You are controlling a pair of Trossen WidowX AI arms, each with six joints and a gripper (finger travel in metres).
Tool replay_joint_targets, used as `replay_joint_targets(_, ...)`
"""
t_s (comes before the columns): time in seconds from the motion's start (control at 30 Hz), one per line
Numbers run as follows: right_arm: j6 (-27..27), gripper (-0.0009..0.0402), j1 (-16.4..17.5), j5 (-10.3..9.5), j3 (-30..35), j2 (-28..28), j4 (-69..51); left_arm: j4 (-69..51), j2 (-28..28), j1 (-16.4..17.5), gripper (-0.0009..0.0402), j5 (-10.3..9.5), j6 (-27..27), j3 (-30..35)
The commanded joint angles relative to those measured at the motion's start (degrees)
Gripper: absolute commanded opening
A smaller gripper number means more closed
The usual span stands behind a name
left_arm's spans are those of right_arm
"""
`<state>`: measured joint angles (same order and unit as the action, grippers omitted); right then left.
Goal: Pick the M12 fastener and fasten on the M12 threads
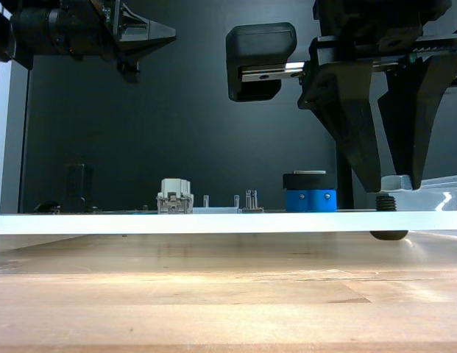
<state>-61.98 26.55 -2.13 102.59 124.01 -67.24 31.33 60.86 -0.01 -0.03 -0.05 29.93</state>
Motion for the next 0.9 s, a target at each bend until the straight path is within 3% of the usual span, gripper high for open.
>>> replay_joint_targets(0.03,0.0,0.0028,0.0,0.17,-0.1,0.0,0.2,0.0,0.0,0.0,0.0,0.0,0.0,0.0)
replay_joint_targets(0.9,0.3,0.0027,-0.6,0.74,-2.1,-0.2,2.9,0.0,0.0,0.0,0.0,0.0,0.0,0.0)
